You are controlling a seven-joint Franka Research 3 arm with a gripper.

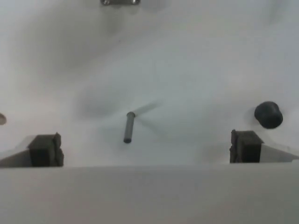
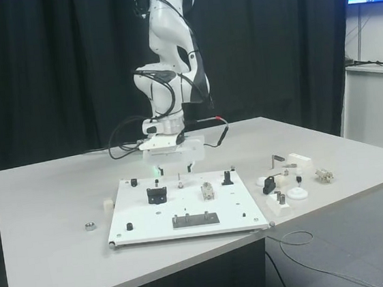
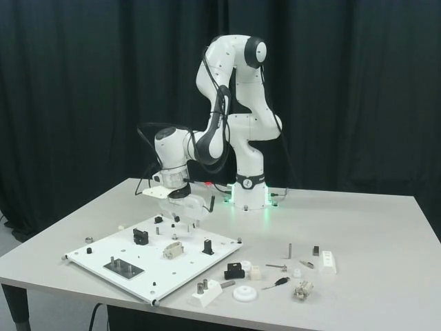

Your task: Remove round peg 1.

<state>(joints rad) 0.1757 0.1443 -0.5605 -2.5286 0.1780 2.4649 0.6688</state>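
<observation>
The peg (image 1: 129, 127) is still being seen upright in its hole in the white board (image 2: 240, 210), so the removal is judged as not yet begun: no grasp is being made and the lifting is all left to do. In the wrist view the peg is being shown between the two black pads (image 1: 45, 150), nearer one of them than the other, with clear board on either side of it and nothing touching it. The gripper (image 2: 171, 165) is being held wide open and empty, its fingers pointing down over the far part of the board. In the room views it is being held above the peg, apart from it, so a descent is judged to be needed before closing. The arm (image 3: 231, 103) is being carried in a folded pose, the upper links raised over the base and the forearm reaching out and down toward the board, with the wrist roughly level. A black knob (image 1: 268, 114) is being seen on the board just beside one pad, and loose parts (image 3: 275, 272) are lying on the grey table (image 3: 372, 227) well apart from the gripper.
</observation>
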